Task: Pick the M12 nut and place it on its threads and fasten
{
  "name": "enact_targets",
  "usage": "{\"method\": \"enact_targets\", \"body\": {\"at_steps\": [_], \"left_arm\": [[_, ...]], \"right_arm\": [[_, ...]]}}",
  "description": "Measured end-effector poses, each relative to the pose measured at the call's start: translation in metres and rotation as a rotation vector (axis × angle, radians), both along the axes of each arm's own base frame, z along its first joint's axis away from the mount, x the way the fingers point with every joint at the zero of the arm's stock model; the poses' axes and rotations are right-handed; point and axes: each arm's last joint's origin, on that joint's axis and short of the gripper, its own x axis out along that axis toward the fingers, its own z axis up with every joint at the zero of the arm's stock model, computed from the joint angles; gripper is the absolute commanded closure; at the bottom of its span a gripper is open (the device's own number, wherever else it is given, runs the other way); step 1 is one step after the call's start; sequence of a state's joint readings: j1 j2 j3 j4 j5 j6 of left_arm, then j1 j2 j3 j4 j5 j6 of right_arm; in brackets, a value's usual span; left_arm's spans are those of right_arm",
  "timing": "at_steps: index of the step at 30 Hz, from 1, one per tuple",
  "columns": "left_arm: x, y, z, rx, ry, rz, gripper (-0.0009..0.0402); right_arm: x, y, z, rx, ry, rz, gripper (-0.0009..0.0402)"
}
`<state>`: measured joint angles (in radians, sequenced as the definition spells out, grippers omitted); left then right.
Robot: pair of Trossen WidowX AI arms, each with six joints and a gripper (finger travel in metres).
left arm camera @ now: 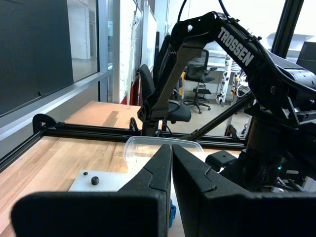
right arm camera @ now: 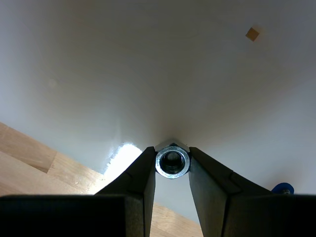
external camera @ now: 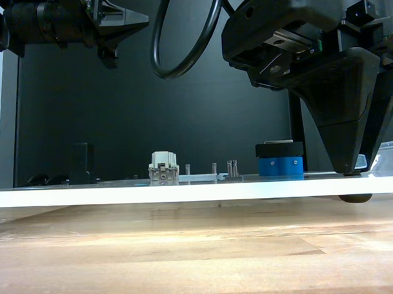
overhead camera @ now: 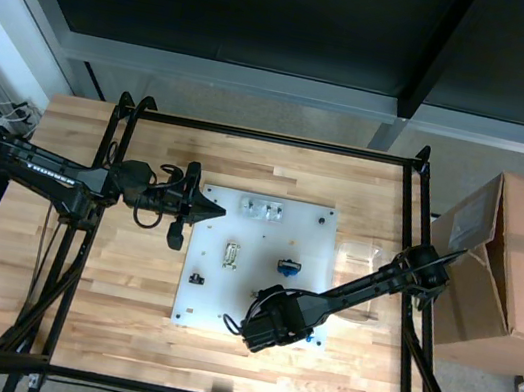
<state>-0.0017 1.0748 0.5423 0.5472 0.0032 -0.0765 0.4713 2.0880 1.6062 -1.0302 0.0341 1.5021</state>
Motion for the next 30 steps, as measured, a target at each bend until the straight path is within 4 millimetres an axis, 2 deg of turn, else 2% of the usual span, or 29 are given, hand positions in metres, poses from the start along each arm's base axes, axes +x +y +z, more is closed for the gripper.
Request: {"method": "enact_targets", "body": {"at_steps": [8, 22, 30], "left_arm": [[0.0000, 0.0000, 0.0000, 0.000, 0.000, 0.000, 0.0393], [0.0000, 0.0000, 0.0000, 0.000, 0.000, 0.000, 0.0393], [0.0000, 0.0000, 0.0000, 0.000, 0.000, 0.000, 0.0393]], "right_arm": [[0.0006, -0.0001, 0.0000, -0.005, -0.008, -0.002, 0.0381], [0.0021, -0.0013, 0.0001, -0.017, -0.023, -0.006, 0.0255], [-0.0001, -0.0013, 0.0060, -0.015, -0.030, 0.003, 0.0202]]}}
